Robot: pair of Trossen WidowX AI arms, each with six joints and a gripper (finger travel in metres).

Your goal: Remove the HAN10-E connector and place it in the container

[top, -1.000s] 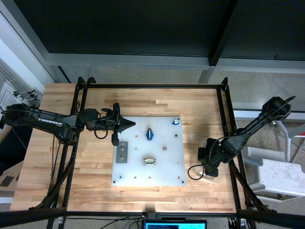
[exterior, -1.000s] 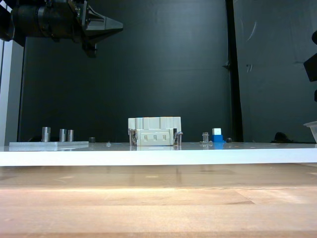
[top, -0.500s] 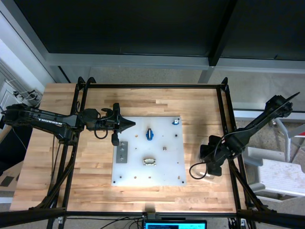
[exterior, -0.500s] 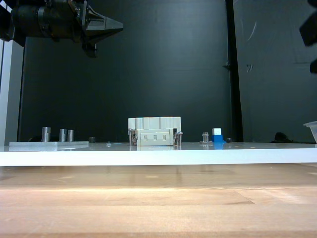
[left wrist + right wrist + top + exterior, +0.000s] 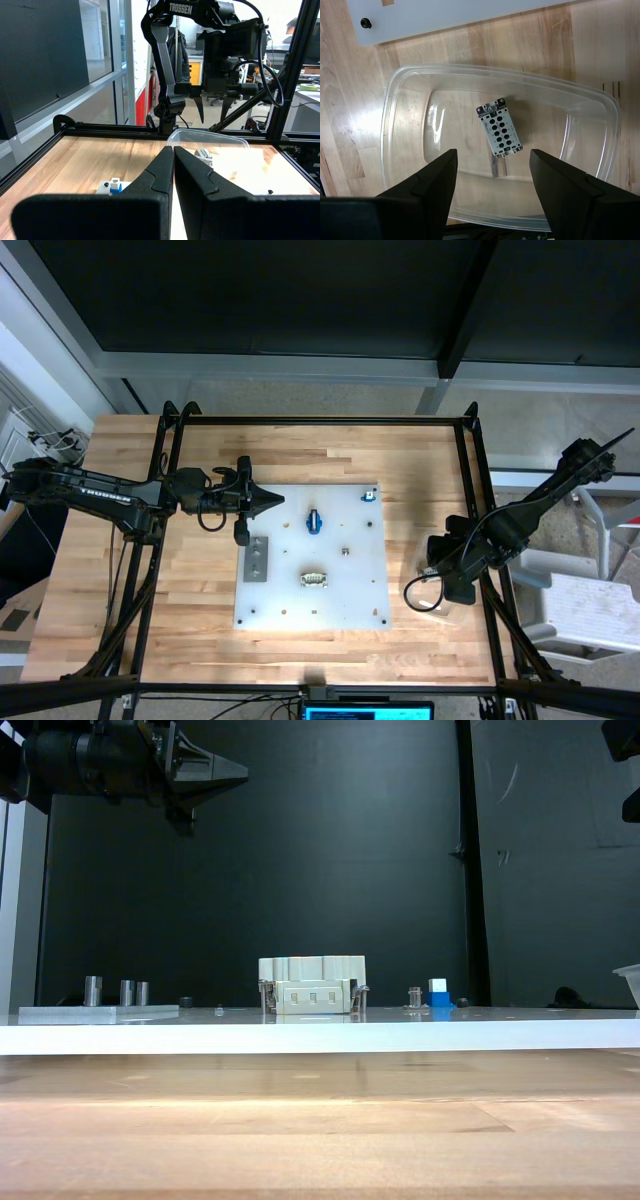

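**Connector** (image 5: 499, 134): pale block with two rows of holes. It lies flat on the floor of the container (image 5: 470, 69), askew to its walls and off the white board (image 5: 330, 605).

**Container:** clear tub on the tabletop (image 5: 200, 640), just beside the board's right edge, toward its front corner.

**Right gripper** (image 5: 491, 151): above the tub, just off the board's right edge. Fingers spread wide and gripping nothing; the connector shows below, between them.

**Left gripper** (image 5: 173, 148): raised over the board's rear left corner, pointing across the board. Fingers pressed together, empty.

**On the board:**
- grey plate (image 5: 259, 560) near the left edge
- blue part (image 5: 314, 521) behind the middle
- pale socket block (image 5: 315, 581) toward the front, with metal screws at its ends
- small blue-and-white piece (image 5: 370, 495) at the rear right corner
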